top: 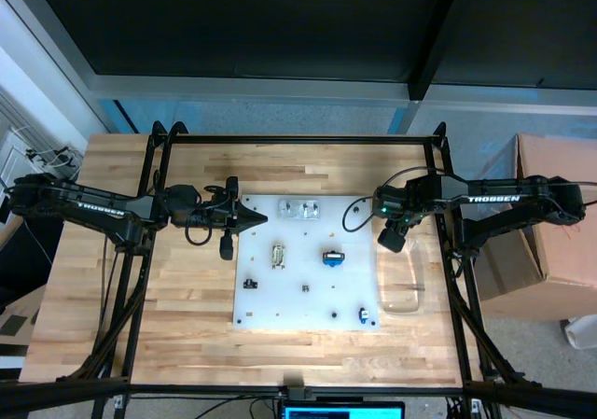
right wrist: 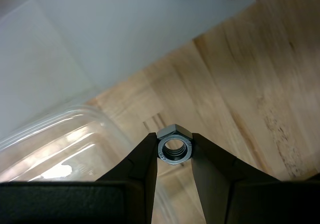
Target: Unfasten the M12 nut and place it in the container
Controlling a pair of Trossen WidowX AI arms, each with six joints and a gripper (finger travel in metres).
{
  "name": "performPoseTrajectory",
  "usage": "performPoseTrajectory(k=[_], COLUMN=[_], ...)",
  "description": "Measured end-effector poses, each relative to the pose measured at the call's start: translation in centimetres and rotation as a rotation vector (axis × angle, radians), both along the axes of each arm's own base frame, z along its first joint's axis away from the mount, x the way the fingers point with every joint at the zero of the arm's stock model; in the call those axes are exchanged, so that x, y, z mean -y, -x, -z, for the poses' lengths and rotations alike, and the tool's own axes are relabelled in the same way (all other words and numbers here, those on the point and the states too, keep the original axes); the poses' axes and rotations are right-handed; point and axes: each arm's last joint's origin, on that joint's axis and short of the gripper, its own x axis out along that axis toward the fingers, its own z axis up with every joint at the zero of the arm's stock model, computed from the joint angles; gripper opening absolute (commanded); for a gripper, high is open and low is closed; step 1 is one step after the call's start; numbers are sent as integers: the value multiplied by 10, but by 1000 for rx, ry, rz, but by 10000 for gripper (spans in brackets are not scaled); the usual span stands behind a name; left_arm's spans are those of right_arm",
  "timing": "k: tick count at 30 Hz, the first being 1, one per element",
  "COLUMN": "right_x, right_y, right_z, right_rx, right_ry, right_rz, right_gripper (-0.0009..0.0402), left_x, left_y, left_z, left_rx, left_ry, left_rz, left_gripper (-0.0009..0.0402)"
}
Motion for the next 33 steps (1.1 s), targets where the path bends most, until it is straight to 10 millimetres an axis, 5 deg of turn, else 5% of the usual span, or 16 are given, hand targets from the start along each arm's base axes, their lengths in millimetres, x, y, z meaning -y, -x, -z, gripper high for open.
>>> performPoseTrajectory(k=[24, 33], right_x=[12, 11], right_y=[7, 12], right_z=[11, 44], right_rx=[-17, 10], right_ry=[-25, -35], right_rz=[152, 254], right_gripper=[2, 2], left_x=[0, 0], left_y=[0, 0], left_z=[0, 0], left_rx=[0, 0], left_ry=[0, 0], left_rz=[0, 0], left_gripper=[0, 0])
